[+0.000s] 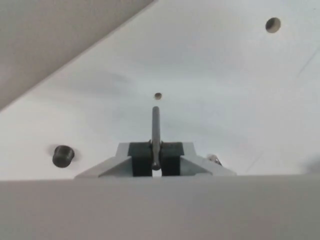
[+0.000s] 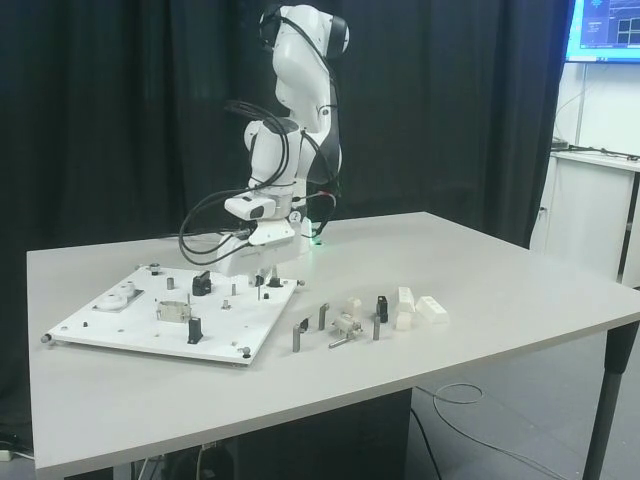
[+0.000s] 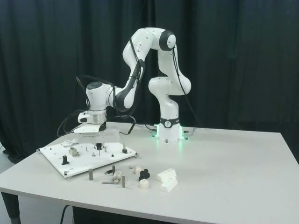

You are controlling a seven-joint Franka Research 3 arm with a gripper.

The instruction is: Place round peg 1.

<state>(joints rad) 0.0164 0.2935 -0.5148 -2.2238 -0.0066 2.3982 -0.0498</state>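
My gripper (image 1: 156, 161) is shut on a thin grey round peg (image 1: 155, 127), which sticks out past the black pads (image 1: 141, 159) toward the white board (image 1: 215, 90). The peg's tip lies just short of a small round hole (image 1: 158, 95) in the board. In the first room view the gripper (image 2: 258, 273) hangs low over the back right part of the board (image 2: 120, 330). The second room view shows the gripper (image 3: 99, 145) over the board's (image 3: 79, 162) middle. Whether the tip touches the board I cannot tell.
A black plug (image 1: 63, 155) and a larger hole (image 1: 273, 24) sit on the board near the peg. Black fixtures (image 2: 199, 284) and a white round part (image 2: 117, 299) stand on the board. Loose pegs and white blocks (image 2: 405, 307) lie on the grey table (image 2: 480, 270) beside it.
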